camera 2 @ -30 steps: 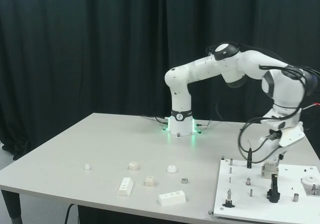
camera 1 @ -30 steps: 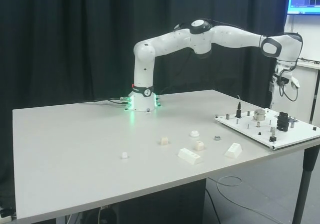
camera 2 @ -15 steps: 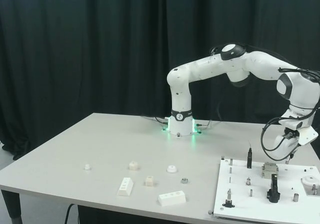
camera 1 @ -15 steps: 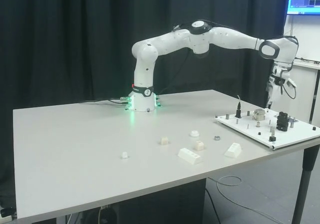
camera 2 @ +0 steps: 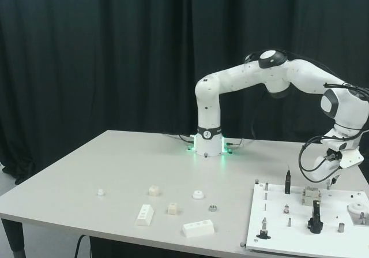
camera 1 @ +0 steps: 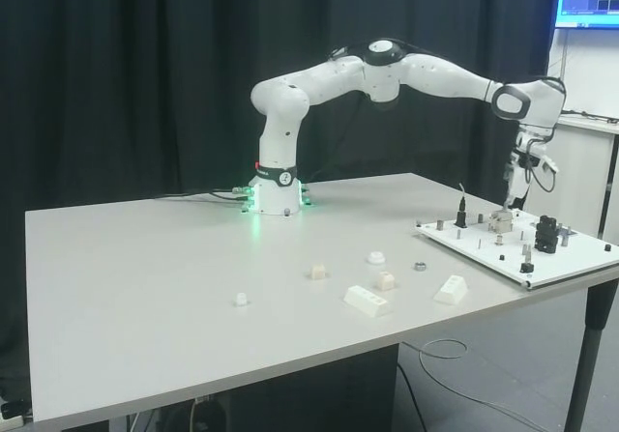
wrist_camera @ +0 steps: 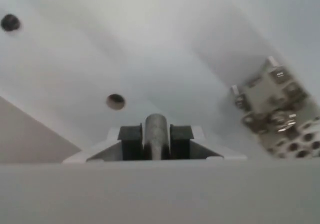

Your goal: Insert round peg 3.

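Small blocky white parts (camera 1: 368, 301) are lying scattered on the smooth grey desk (camera 1: 145, 277), while the glossy white arm (camera 2: 253, 76) is holding its gripper (wrist_camera: 156, 143), jaws clamping a smooth cylindrical grey peg (wrist_camera: 156, 134), above the flat white board (camera 2: 300, 223).

Grey table (camera 1: 145, 268) carries white board (camera 1: 571, 263), small white blocks (camera 1: 368, 301)

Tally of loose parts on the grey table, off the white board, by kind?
Long blocks: 2
Small cubes: 2
Round white caps: 2
Grey nut: 1
Total: 7
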Robot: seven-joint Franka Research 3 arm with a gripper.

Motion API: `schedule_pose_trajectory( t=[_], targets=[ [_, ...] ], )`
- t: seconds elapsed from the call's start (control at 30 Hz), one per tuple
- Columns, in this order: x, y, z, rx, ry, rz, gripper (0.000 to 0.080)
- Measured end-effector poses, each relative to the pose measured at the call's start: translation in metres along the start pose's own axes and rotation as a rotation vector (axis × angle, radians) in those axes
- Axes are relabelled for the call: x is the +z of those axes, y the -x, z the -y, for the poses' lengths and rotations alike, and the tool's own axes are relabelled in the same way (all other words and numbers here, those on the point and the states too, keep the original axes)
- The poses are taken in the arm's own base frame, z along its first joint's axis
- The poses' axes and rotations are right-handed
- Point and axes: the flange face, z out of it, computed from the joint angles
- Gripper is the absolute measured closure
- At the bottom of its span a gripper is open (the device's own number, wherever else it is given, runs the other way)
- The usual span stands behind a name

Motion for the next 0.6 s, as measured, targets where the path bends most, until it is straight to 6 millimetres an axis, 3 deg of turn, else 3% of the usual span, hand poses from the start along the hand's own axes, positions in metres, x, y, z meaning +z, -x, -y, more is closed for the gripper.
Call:
schedule_pose_trajectory(
  t=[0.33, 0.6],
  targets=[
    [0.005, 0.024, 0.013, 0.035, -0.004, -0.022, 0.069],
    [0.004, 0.033, 0.015, 0.092, -0.013, -0.049, 0.069]
  ],
)
